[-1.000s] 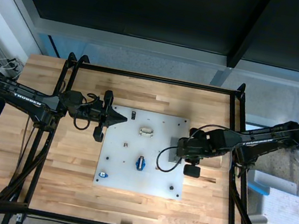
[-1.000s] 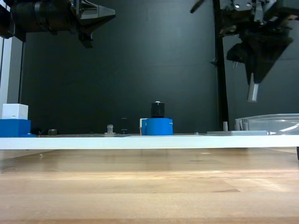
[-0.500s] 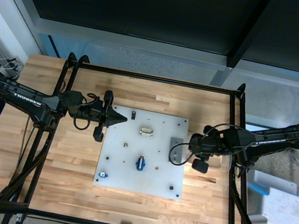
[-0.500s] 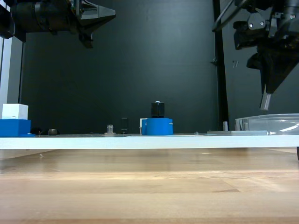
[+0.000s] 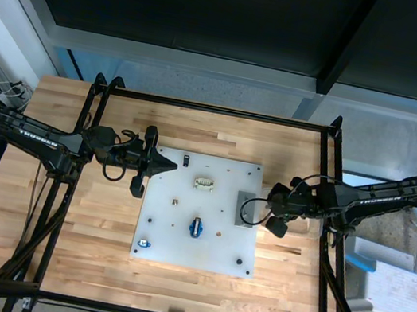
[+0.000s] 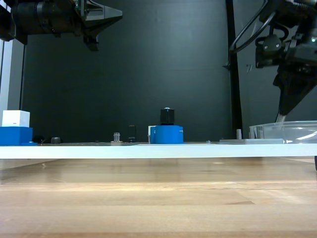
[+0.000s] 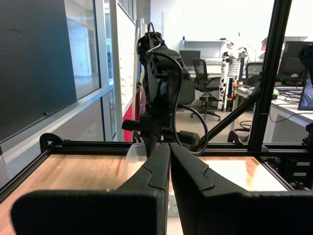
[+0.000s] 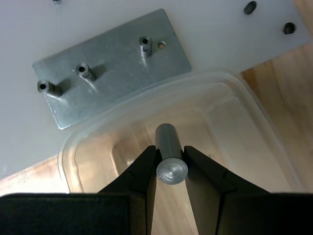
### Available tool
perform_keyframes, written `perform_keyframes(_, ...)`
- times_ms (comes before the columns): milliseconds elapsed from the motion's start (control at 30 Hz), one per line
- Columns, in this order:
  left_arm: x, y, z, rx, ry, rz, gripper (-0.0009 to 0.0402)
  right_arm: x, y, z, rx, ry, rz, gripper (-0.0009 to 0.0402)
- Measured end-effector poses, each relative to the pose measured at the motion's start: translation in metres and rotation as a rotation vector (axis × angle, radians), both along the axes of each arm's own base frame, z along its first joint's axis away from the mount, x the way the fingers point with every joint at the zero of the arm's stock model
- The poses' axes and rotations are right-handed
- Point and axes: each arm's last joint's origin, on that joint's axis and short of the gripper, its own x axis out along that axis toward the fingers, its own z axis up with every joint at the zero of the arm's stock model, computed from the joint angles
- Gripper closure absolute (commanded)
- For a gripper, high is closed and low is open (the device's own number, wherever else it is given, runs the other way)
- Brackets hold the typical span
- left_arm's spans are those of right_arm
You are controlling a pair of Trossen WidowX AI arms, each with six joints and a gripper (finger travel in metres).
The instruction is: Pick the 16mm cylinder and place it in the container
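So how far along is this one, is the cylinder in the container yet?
Pick looks done: the right gripper is shut on the 16mm cylinder, clear of the board. In hand: the peg hangs over the open container. Left: let go inside it. The left gripper sits parked, shut, above the board's left edge.

- right gripper (image 6: pixel 286 110) slid right in the high view and dropped lower
- its 16mm cylinder (image 8: pixel 168 143) now sits over the container (image 6: pixel 287 130), tip at the rim
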Motion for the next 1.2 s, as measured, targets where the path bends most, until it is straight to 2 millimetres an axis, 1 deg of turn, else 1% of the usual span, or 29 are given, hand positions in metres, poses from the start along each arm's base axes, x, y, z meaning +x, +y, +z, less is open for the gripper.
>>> perform_keyframes(167,0.0,0.0,0.0,0.0,0.0,0.0,0.0393,-0.002,-0.002,-0.014,-0.047,-0.016,-0.031,0.0387)
perform_keyframes(367,0.0,0.0,0.0,0.0,0.0,0.0,0.0393,-0.004,-0.003,-0.02,-0.064,-0.006,-0.042,0.0387)
perform_keyframes(500,0.0,0.0,0.0,0.0,0.0,0.0,0.0393,-0.006,-0.004,-0.026,-0.067,-0.014,-0.084,0.0387)
perform_keyframes(800,0.0,0.0,0.0,0.0,0.0,0.0,0.0393,-0.005,-0.005,-0.029,-0.082,-0.046,-0.115,0.0384)
perform_keyframes(900,0.0,0.0,0.0,0.0,0.0,0.0,0.0393,-0.005,-0.005,-0.03,-0.082,-0.045,-0.115,0.0363)
perform_keyframes(1200,0.0,0.0,0.0,0.0,0.0,0.0,0.0393,-0.005,-0.005,-0.03,-0.076,-0.055,-0.126,0.0265)
